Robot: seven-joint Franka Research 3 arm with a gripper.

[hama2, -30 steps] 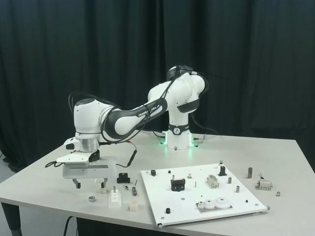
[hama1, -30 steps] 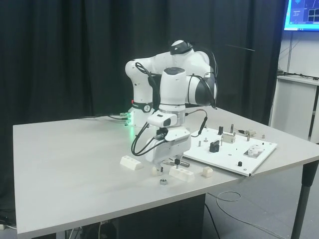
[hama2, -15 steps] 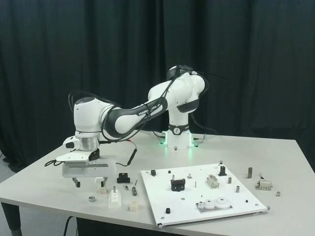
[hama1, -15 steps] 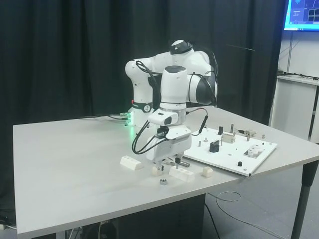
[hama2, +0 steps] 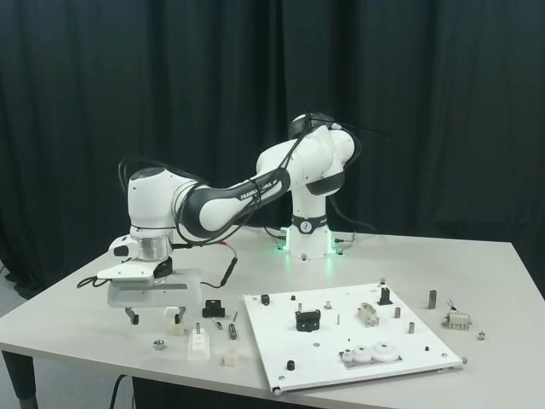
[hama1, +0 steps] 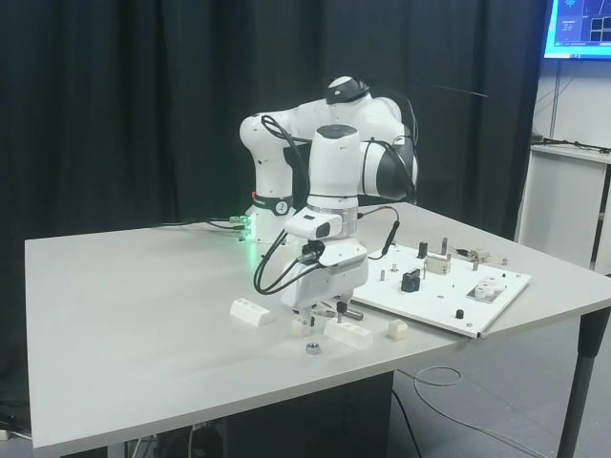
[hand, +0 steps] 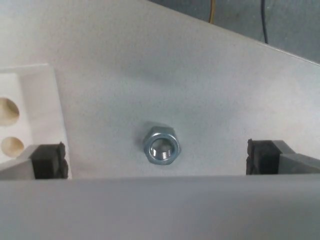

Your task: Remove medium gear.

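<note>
**Hand over a steel nut, gears far off on the board**

My hand [hama2: 153, 317] hangs low over the grey desk [hama1: 124, 296] at the lower left of the second room view, spread wide and holding nothing. In the wrist view my two black fingertips [hand: 49, 161] stand far apart, and a steel nut [hand: 161, 144] lies flat on the desk between them, touching neither. One fingertip sits at the edge of a white block [hand: 30, 120] that has two round holes.

The gears [hama2: 371, 353] sit in a recess near the front edge of the white board [hama2: 341, 345], at the lower right of the second room view, well apart from my hand. I cannot tell which of them is the medium one.

On my forearm [hama2: 255, 189] I can read the start of a brand, "FRANKA"; the rest is too small. A green light [hama1: 244, 232] glows at my base.
</note>
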